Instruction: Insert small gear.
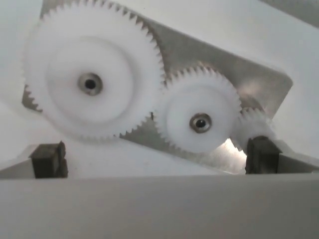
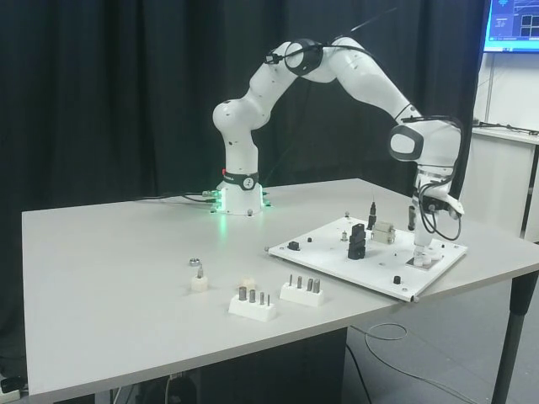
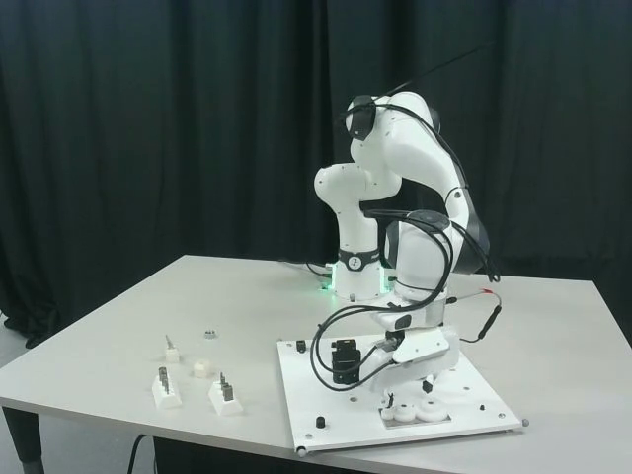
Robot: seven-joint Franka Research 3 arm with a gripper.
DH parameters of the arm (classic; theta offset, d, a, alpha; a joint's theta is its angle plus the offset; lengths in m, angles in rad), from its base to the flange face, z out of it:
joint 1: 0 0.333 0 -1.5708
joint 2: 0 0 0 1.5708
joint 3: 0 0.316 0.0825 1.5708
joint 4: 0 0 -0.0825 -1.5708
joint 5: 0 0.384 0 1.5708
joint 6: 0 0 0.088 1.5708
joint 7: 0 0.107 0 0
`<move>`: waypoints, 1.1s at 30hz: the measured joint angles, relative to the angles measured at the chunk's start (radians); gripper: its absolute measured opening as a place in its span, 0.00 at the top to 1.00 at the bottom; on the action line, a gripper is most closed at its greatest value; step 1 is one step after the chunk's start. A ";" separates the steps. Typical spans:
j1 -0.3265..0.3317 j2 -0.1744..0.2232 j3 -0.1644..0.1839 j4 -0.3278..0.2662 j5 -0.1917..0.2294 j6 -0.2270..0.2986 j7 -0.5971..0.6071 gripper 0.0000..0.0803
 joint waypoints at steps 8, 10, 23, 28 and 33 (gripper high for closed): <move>0.001 -0.019 0.000 0.000 -0.001 -0.017 0.121 0.00; 0.001 -0.026 -0.001 0.000 -0.001 -0.027 0.148 0.00; 0.002 -0.069 -0.001 0.000 -0.004 -0.080 0.216 0.00; 0.004 -0.075 -0.001 0.000 -0.013 -0.086 0.216 0.00; 0.006 -0.078 -0.001 0.000 -0.020 -0.091 0.216 0.00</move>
